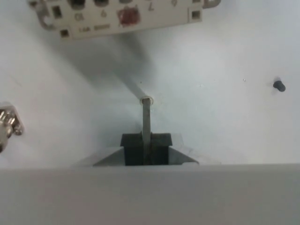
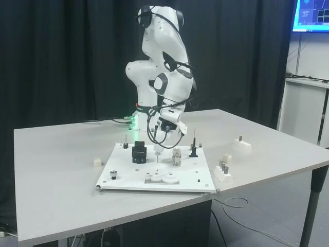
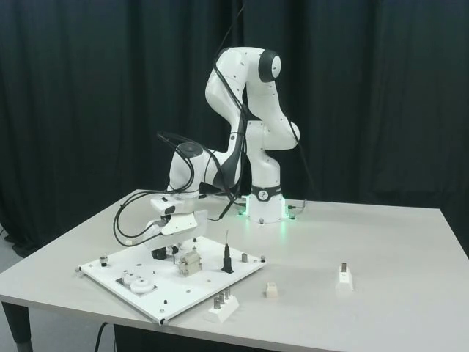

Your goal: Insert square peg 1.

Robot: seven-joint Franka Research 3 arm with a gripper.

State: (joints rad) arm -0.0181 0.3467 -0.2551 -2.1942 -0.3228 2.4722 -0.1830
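In the wrist view my gripper is shut on a thin grey square peg. The peg stands upright, and its lower tip sits at a small hole in the white board. The black fingers press the peg from both sides. From the first room view the gripper hangs low over the middle of the board, between a black block and a grey metal fixture. In the second room view the gripper is just above the board.
A white labelled block with sockets lies beyond the peg, a small black pin to one side and a metal part to the other. White gears and a black stand with a pin are on the board. Off the board lie a white peg holder, a white block and a small cube.
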